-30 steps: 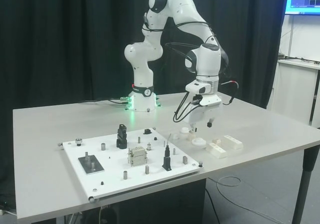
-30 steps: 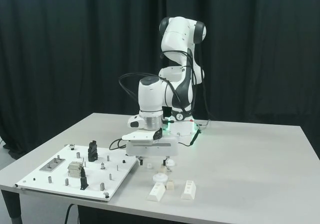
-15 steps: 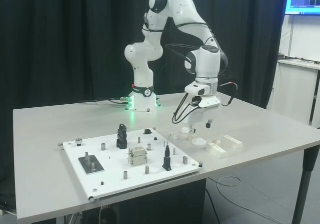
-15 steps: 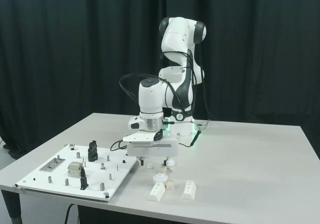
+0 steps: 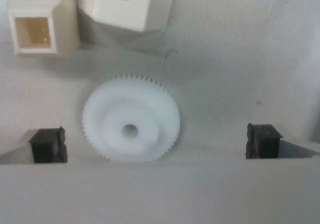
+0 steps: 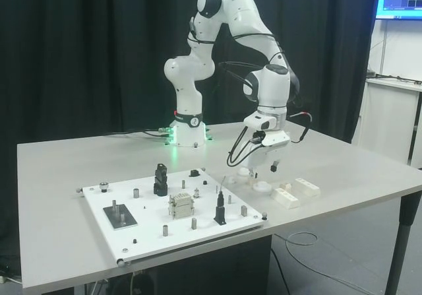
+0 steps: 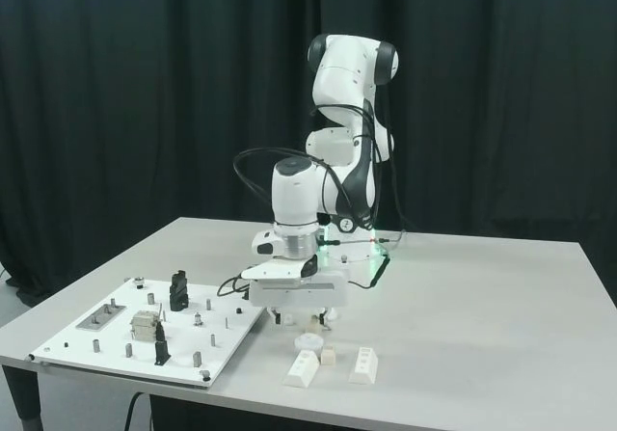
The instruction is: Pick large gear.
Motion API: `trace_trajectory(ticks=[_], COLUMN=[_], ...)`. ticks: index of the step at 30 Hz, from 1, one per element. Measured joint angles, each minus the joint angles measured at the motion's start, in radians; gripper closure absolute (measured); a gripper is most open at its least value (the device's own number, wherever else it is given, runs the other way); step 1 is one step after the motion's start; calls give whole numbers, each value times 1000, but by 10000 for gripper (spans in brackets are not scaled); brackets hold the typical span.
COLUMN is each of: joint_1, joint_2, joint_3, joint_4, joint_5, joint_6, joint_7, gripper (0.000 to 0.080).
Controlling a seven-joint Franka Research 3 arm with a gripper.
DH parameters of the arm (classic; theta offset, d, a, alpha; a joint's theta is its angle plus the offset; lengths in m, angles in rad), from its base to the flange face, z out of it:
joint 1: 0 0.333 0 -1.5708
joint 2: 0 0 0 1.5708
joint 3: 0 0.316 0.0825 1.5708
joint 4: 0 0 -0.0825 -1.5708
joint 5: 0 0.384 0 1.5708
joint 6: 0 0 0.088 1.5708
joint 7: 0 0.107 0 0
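Note:
The large gear (image 5: 131,125) is a white toothed disc with a raised hub and a centre hole, lying flat on the grey table. It also shows as a small white disc, the large gear (image 6: 262,187) in the first room view and the large gear (image 7: 308,340) in the second. My gripper (image 5: 155,143) hangs just above it, open, with black fingertips (image 5: 48,145) on either side. The gear lies nearer one fingertip than the other. In the room views my gripper (image 6: 262,170) (image 7: 301,319) is a short way over the table, holding nothing.
White blocks (image 5: 127,3) lie close beside the gear, seen also as blocks (image 6: 295,191) and blocks (image 7: 333,364). A smaller white gear (image 6: 245,172) sits just behind. A white assembly board (image 6: 148,232) with pegs and black parts fills the table's other side.
The arm has lowered slightly and brought the gripper closer to the table over the gear. The fingers stay open and the gear has not moved.

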Motion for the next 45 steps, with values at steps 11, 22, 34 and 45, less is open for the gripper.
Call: trace_trajectory(ticks=[11,22,34,45], joint_1=[0,0,-1,-1], joint_2=[8,17,23,33], joint_3=[10,23,32,34], joint_4=[-36,-57,-71,-71], joint_5=[0,3,4,19], joint_6=[58,100,129,145], joint_7=[0,2,12,12], gripper=[3,3,3,3])
